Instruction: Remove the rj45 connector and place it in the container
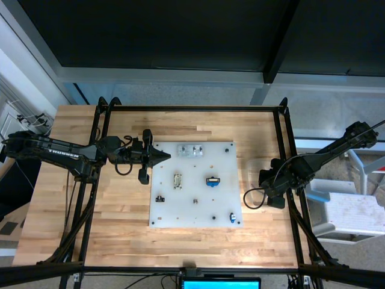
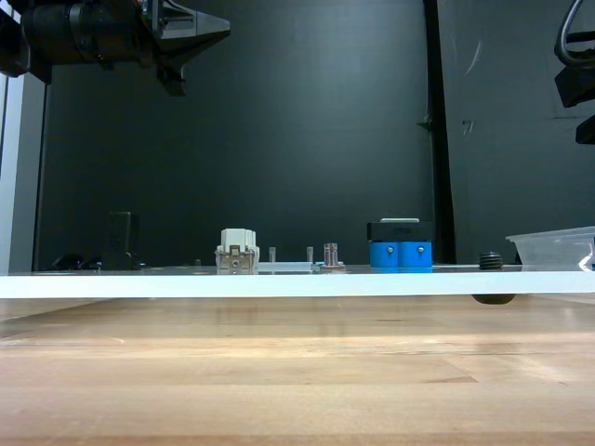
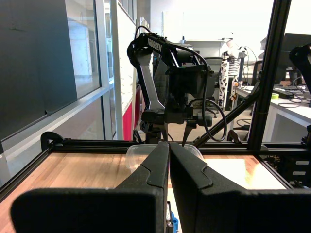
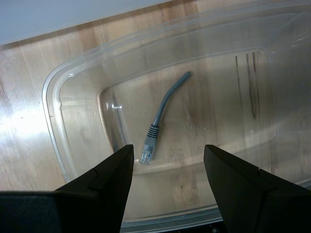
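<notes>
Closest of all, the fingers (image 3: 154,167) of my left gripper (image 3: 169,145) sit pressed together before my wrist camera, and that gripper hangs high over the white board's (image 1: 180,208) left edge near its far corner. Off the board's right edge, my right gripper (image 4: 167,148) hovers with fingers spread apart above the container (image 4: 77,121), whose rim runs partly out of my wrist camera's frame. The rj45 connector (image 4: 156,119) lies loose on the container's floor on a short grey cable stub, touching neither finger. From above, my right arm (image 1: 319,153) covers part of the container, and the connector cannot be made out there.
</notes>
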